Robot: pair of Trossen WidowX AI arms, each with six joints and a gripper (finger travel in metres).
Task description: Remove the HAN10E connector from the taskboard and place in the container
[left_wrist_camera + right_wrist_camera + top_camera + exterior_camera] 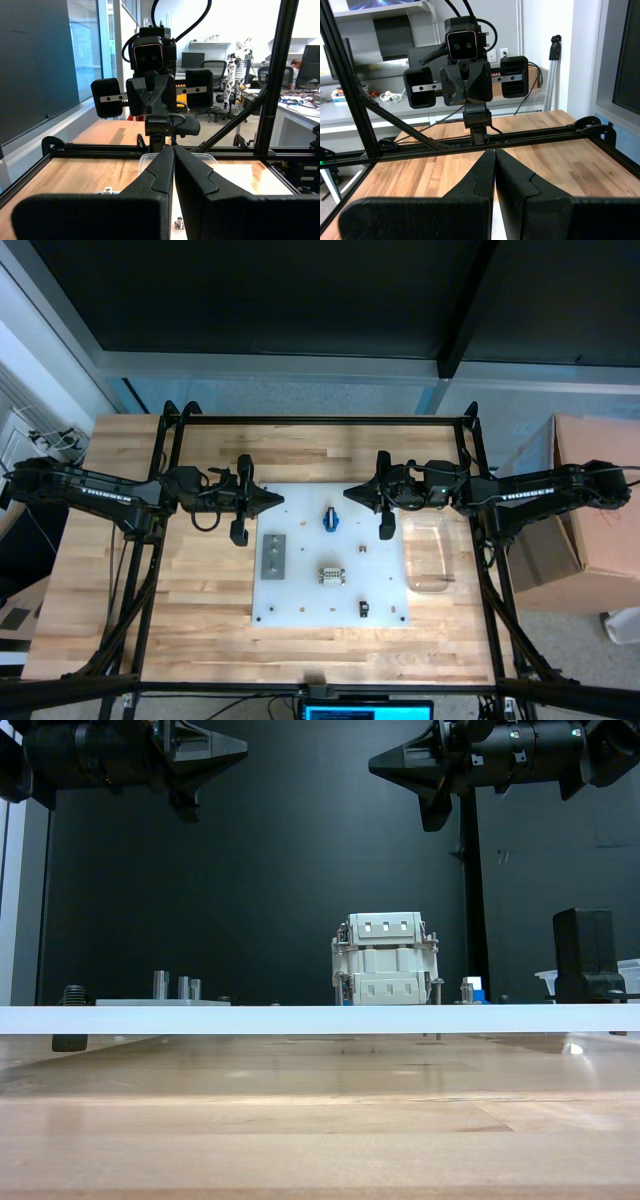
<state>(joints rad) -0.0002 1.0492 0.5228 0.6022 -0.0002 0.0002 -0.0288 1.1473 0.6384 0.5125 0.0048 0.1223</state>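
The grey HAN10E connector (333,575) sits upright in its seat near the middle of the white taskboard (300,605); the low view shows the connector (385,965) standing fully on the board. The clear container (430,558) lies just right of the board. My left gripper (277,500) hovers above the board's far left corner, shut with nothing in it. My right gripper (351,493) hangs above the board's far edge, also shut and holding nothing. In each wrist view the fingers meet tip to tip: left gripper (173,148), right gripper (494,150). Both hang well above the connector.
A grey block with pegs (272,556) occupies the board's left side. A blue part (331,519) sits near the far edge and a small black part (365,609) near the front right. Black frame rails (320,421) surround the table. A cardboard box (590,510) stands right.
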